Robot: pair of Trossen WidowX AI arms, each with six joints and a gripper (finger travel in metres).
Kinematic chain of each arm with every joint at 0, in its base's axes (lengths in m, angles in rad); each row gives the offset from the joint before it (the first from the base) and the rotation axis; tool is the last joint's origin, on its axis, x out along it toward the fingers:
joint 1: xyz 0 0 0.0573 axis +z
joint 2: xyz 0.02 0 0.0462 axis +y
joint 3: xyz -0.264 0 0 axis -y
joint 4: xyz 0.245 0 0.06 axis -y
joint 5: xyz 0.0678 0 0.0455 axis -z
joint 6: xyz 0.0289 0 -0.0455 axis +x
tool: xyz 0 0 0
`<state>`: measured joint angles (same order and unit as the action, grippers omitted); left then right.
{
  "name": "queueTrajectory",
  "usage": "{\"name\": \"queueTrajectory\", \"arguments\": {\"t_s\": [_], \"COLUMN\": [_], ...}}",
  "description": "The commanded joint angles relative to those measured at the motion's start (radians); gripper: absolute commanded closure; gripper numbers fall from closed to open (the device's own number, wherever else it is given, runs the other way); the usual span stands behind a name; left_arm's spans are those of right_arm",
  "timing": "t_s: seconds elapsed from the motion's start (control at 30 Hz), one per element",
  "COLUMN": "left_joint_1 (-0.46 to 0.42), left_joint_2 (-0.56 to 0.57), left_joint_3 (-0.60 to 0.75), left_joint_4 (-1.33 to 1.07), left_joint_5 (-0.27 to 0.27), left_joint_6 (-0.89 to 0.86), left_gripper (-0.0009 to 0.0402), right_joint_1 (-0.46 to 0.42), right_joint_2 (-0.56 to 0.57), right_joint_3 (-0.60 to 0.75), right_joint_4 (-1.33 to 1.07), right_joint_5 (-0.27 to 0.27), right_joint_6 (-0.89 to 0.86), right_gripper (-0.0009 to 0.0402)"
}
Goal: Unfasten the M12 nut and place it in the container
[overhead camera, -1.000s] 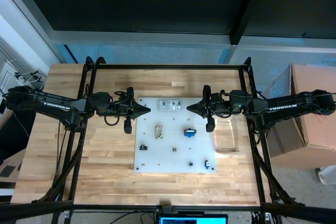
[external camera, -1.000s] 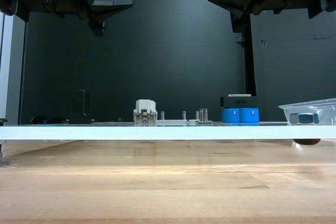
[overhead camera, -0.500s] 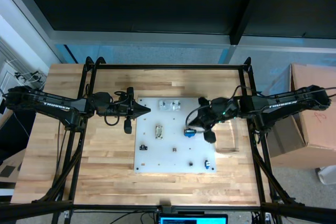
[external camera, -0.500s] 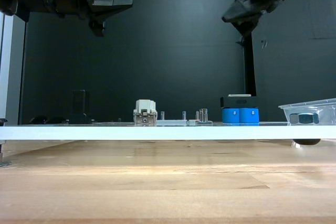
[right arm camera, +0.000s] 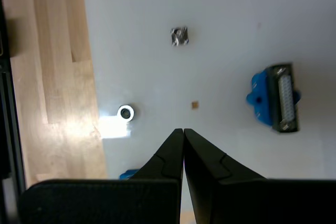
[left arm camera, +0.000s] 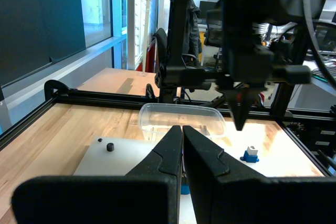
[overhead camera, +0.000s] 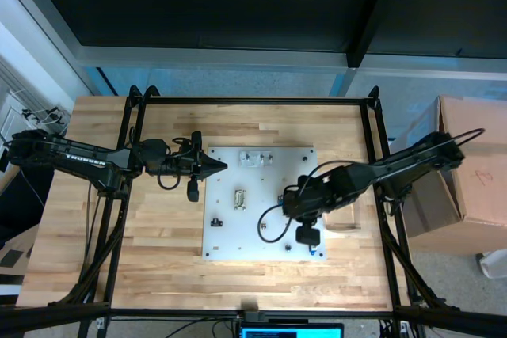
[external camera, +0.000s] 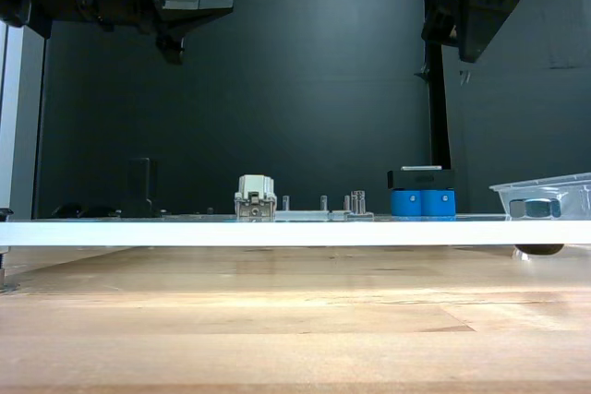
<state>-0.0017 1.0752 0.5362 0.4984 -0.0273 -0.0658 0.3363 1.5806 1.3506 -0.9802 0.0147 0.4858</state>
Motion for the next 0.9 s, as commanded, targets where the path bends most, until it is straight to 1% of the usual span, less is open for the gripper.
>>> {"name": "queueTrajectory", "arguments": {"t_s": [0.03, 0.23, 0.33, 0.43, 0.6, 0.9], "left_joint_1": [0.0, 0.0, 0.0, 0.0, 0.0, 0.0], "left_joint_2": [0.0, 0.0, 0.0, 0.0, 0.0, 0.0], "left_joint_3": [0.0, 0.0, 0.0, 0.0, 0.0, 0.0], "left_joint_4": [0.0, 0.0, 0.0, 0.0, 0.0, 0.0], "left_joint_5": [0.0, 0.0, 0.0, 0.0, 0.0, 0.0], "left_joint_6": [0.0, 0.0, 0.0, 0.0, 0.0, 0.0], "left_gripper": [0.0393, 0.0393, 0.0393, 0.0393, 0.0393, 0.0393], "right_joint_1": [0.032, 0.088, 0.109, 0.117, 0.123, 0.127], "right_joint_2": [0.069, 0.187, 0.231, 0.251, 0.262, 0.295], "right_joint_3": [0.089, 0.24, 0.298, 0.323, 0.323, 0.32], "right_joint_4": [-0.076, -0.22, -0.269, -0.271, -0.254, -0.239], "right_joint_5": [-0.005, -0.009, -0.005, 0.0, 0.001, 0.007], "right_joint_6": [0.068, 0.221, 0.285, 0.348, 0.424, 0.452], "right_gripper": [0.0393, 0.0391, 0.0379, 0.036, 0.0316, 0.0213]}}
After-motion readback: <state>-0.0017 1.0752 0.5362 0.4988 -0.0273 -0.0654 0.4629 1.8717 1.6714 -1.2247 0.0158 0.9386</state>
